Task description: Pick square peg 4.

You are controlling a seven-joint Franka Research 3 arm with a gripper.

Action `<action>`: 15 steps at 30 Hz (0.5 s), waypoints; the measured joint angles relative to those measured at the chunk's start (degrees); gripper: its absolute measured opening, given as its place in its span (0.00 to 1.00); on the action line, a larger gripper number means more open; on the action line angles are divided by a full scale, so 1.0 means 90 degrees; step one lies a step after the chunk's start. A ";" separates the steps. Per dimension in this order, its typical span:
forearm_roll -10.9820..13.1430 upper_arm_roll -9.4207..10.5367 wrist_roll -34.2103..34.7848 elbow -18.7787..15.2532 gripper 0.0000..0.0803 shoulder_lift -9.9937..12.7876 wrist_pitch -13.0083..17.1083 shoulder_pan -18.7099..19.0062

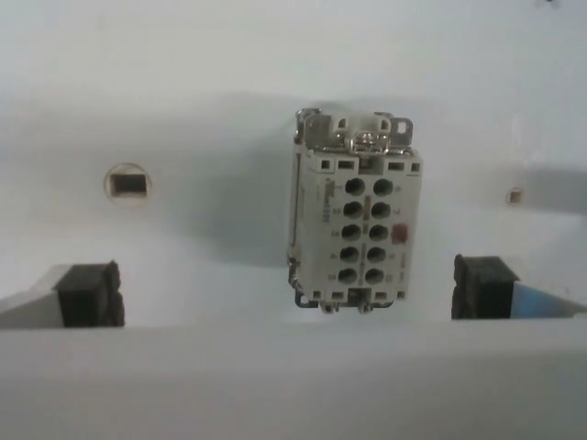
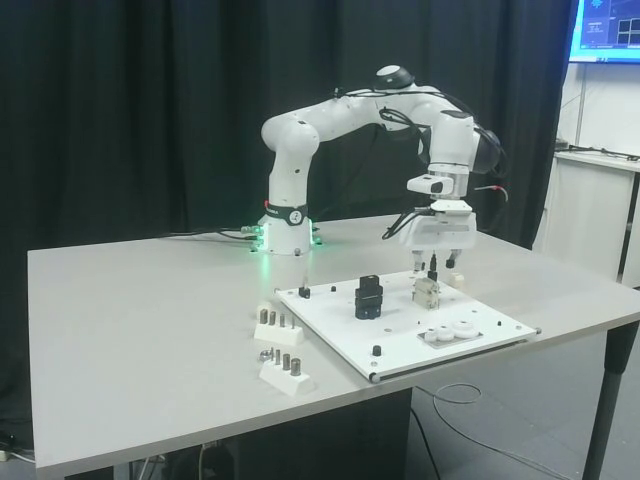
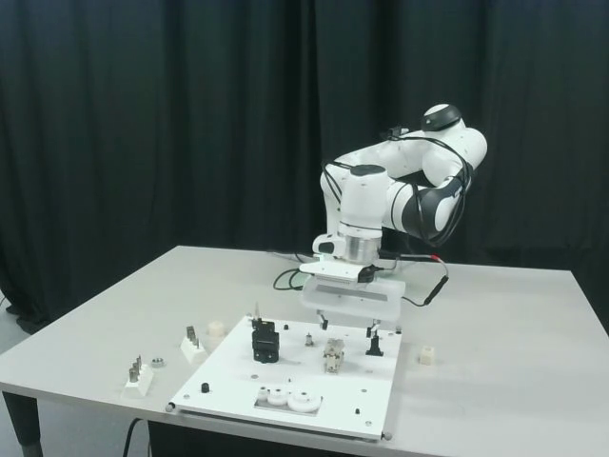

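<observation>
over the white board [image 2: 400,335], at its 12 o'clock edge | gripper [image 1: 284,291] hangs above the connector block [image 1: 353,211], fingers spread, holding nothing | square pegs sit in white holders [image 2: 285,370] off the board's 9 o'clock side, well apart | best travel high across, then centre before descending

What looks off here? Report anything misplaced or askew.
Nothing looks spilled or damaged. One mismatch: the gripper hangs open over the multi-pin connector block on the white board, while the pegs sit in two white holders on the grey table, well off to the side.
</observation>
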 joint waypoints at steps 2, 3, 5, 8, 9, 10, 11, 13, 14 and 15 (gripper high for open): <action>0.0000 -0.0003 -0.0002 0.0000 1.00 0.0000 0.0005 0.0000; 0.0000 -0.0005 -0.0004 0.0000 1.00 0.0000 0.0007 0.0000; 0.0000 -0.0008 -0.0009 0.0000 1.00 0.0000 0.0010 0.0000; 0.0000 -0.0012 -0.0018 0.0000 1.00 0.0000 0.0016 -0.0001; 0.0000 -0.0012 -0.0019 0.0000 1.00 0.0000 0.0017 -0.0001; 0.0000 -0.0013 -0.0021 0.0000 1.00 0.0000 0.0019 -0.0002; 0.0000 -0.0014 -0.0022 0.0000 1.00 0.0000 0.0021 -0.0003; 0.0000 -0.0017 -0.0028 0.0000 1.00 0.0000 0.0024 -0.0006; 0.0000 -0.0018 -0.0032 0.0000 1.00 0.0000 0.0026 -0.0008; 0.0000 -0.0020 -0.0037 0.0000 1.00 0.0000 0.0027 -0.0010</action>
